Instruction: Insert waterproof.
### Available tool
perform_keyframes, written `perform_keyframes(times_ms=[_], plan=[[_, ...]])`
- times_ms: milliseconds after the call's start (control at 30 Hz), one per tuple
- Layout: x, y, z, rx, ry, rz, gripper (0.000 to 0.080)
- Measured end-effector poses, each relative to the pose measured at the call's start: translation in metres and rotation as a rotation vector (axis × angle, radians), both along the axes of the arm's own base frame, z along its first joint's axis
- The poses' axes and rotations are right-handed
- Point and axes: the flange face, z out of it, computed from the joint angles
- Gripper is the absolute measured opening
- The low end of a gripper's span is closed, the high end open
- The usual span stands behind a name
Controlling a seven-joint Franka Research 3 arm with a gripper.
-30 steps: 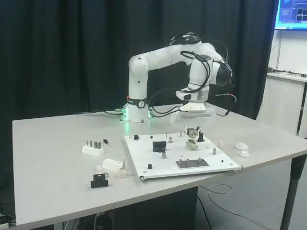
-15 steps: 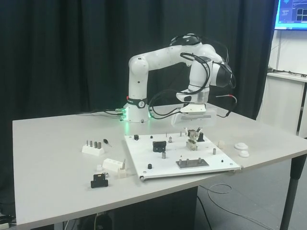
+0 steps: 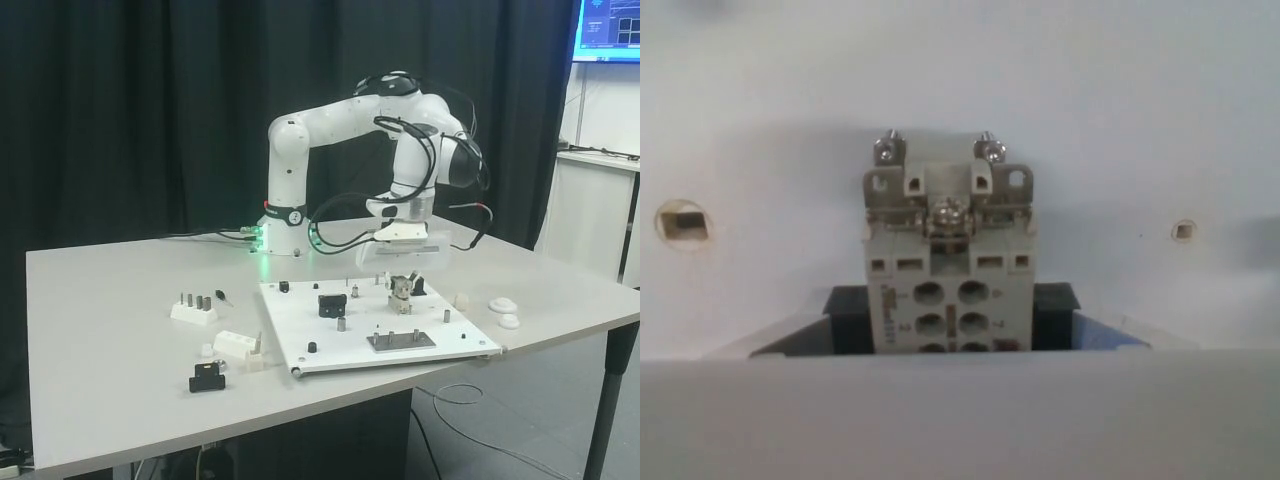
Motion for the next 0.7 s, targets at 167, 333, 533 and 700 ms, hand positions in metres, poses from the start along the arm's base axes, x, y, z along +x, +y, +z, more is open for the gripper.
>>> perform_keyframes(times_ms=[167, 333, 533, 700], plan=[[-0.0001, -0.0005, -0.0023, 0.002, -0.001, -0.003, 0.0314], [0.0001, -0.0004, -0.0031, 0.002, -0.003, -0.003, 0.0314], [0.0002, 0.0004, -0.0035, 0.004, -0.004, -0.003, 0.0314], [0.0002, 0.0014, -0.0036, 0.004, -0.004, 0.001, 0.0314]])
